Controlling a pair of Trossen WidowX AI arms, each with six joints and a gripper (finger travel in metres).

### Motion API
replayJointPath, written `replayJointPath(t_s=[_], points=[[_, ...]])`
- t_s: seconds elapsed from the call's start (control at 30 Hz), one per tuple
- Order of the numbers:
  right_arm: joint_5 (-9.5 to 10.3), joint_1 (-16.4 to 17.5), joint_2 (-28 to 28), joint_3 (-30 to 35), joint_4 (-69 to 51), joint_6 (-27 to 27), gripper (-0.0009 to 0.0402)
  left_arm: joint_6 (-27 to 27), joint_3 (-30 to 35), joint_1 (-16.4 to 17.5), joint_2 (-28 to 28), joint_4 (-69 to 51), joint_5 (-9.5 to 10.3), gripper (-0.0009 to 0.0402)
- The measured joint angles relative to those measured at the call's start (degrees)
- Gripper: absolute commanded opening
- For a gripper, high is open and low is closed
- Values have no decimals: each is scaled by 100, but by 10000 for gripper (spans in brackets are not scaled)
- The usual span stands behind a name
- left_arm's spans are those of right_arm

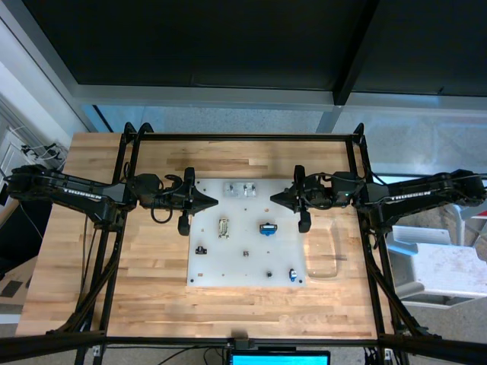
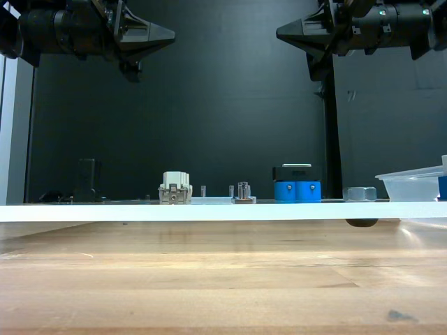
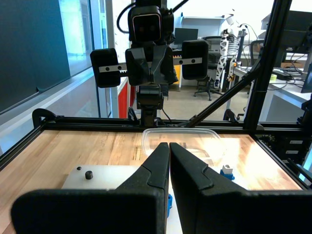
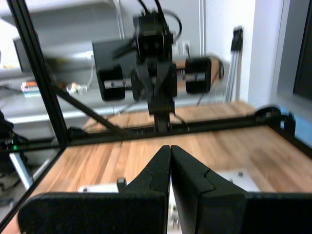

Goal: Unfasten the M12 fastener and place in the container

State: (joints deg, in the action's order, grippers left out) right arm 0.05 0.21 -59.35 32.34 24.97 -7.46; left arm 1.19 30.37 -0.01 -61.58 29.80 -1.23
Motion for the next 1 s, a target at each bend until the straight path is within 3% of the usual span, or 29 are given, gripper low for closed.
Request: replayJointPath(t_s=[0.17,0.47,1.0], points=[[-109,188,-94,651,-1447,-153,0,-2,0,0,0,0,0,0],[-791,857,-944,2107,-3842,-859,0,-2,0,0,0,7,0,0],[-817,1499,-2938,4701,-7128,-2452,0,0,0,0,0,2,0,0]])
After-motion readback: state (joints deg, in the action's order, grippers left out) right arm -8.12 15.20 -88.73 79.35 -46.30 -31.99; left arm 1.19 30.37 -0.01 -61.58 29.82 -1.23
